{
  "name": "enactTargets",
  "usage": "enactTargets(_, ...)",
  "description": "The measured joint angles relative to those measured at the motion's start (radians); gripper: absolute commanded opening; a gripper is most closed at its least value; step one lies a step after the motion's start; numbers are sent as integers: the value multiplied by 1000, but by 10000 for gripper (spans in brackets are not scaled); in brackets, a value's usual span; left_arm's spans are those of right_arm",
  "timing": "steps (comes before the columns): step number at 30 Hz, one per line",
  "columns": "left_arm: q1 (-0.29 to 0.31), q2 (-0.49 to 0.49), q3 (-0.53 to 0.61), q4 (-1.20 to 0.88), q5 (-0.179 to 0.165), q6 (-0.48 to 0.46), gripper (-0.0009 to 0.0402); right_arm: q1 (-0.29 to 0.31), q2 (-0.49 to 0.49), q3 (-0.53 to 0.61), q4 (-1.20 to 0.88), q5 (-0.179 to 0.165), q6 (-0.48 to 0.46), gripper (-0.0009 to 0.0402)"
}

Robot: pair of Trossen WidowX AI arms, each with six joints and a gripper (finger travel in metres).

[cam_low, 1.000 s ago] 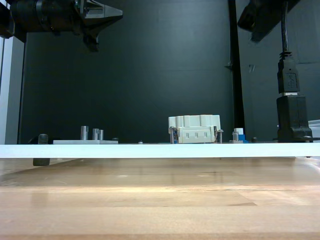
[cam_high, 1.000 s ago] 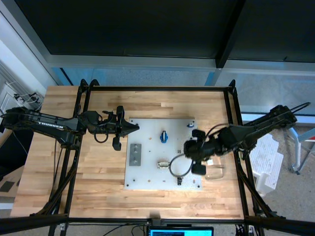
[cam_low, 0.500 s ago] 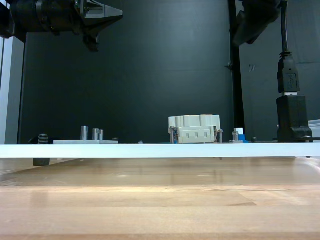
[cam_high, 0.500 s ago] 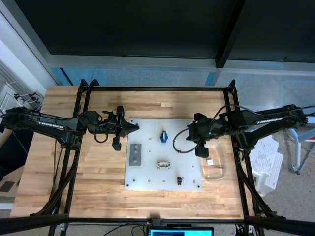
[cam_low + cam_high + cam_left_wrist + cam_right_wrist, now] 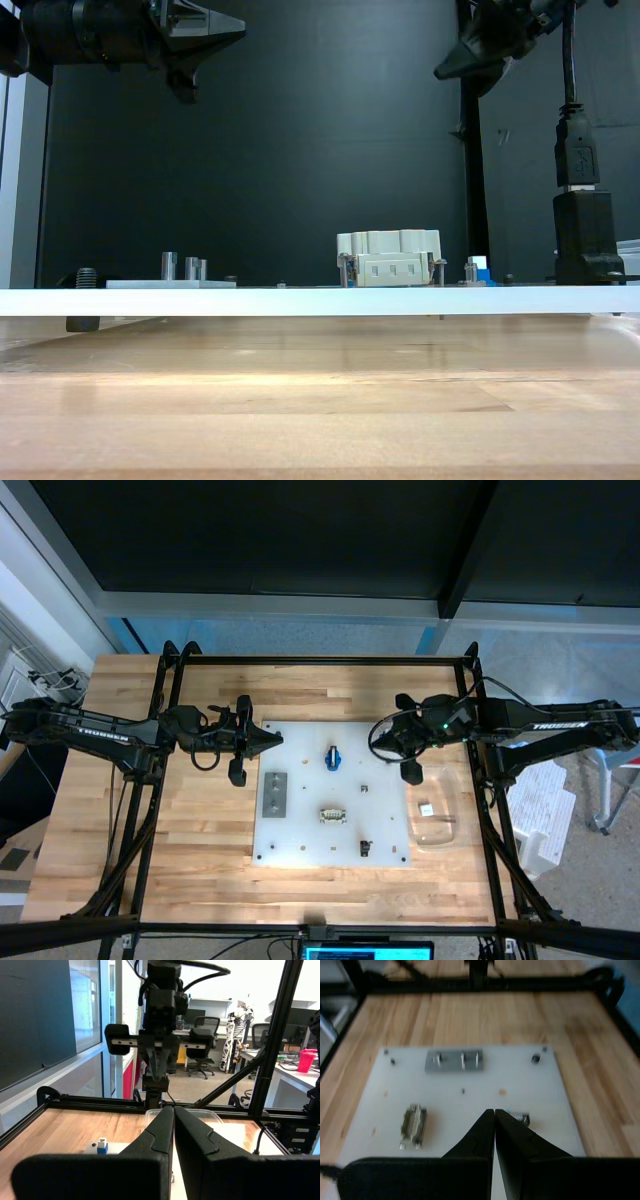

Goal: Pick the USB connector and install on taskboard

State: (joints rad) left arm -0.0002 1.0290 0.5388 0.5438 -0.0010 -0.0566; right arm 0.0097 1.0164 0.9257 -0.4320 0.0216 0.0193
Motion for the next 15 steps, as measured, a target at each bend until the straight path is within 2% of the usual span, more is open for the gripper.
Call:
enactTargets(8, 0, 0, 0, 0, 0, 0, 0, -2, -63, -86, 234, 3, -3, 0)
enactTargets(15, 0, 0, 0, 0, 0, 0, 0, -37, -88, -148, 375, -6, -6, 0)
